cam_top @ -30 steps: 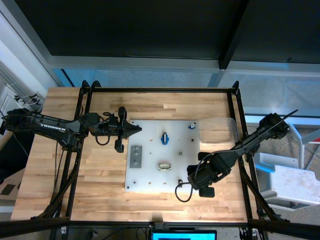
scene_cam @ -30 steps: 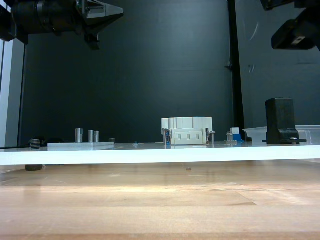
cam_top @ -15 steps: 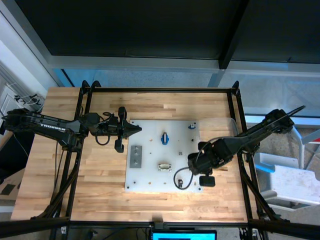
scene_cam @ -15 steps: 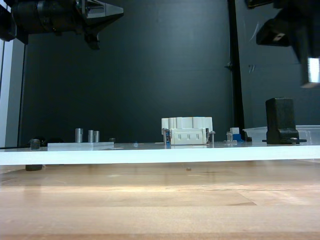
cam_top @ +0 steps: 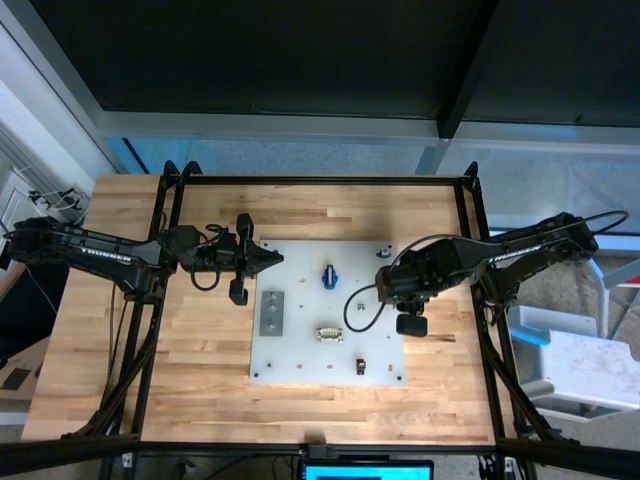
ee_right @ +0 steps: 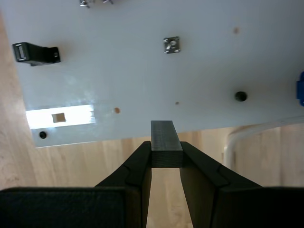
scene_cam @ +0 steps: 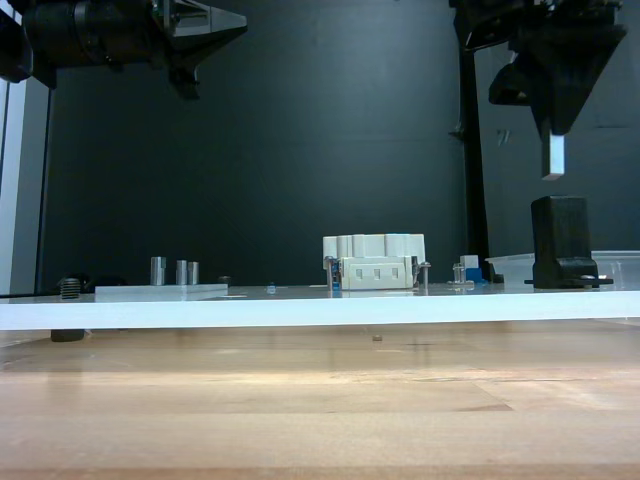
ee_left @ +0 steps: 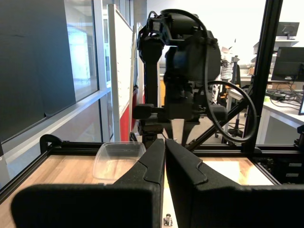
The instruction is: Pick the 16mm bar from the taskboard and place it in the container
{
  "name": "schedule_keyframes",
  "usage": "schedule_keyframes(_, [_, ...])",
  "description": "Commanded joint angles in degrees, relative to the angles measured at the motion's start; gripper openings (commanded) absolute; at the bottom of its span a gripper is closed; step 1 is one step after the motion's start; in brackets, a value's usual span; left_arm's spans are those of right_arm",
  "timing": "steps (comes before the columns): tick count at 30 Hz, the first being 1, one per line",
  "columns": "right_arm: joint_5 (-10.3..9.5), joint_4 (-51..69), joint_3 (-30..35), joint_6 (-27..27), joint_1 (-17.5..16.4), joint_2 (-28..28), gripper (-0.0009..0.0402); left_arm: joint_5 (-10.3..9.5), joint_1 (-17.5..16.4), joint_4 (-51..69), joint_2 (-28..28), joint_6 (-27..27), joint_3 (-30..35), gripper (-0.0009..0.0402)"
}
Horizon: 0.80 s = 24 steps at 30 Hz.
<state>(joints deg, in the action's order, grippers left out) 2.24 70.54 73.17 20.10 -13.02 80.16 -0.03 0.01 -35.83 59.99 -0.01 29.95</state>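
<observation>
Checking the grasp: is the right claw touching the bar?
Touching. Right wrist view: the right claw, over the taskboard's edge, presses both sides of the bar. The left claw hangs shut over the board's left edge.

We list one light butcher-block wooden table (cam_top: 200,400), bounded by a black rail frame (cam_top: 320,181), carrying directly on its top the white taskboard (cam_top: 300,360), set centrally and raised on small black feet, and the clear container (ee_left: 114,164) just beside the board's far right corner.
</observation>
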Motion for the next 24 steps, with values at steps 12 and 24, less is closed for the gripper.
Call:
schedule_keyframes(12, [-0.31,-0.09,-1.07,-4.42,8.33,-1.11,0.0,0.0,0.0,0.0,0.0,0.0,0.0,0.0])
schedule_keyframes(24, [-0.5,-0.46,-4.92,-6.71,16.24,-4.02,0.0,0.0,-0.02,-0.02,0.0,0.0,0.0,0.0])
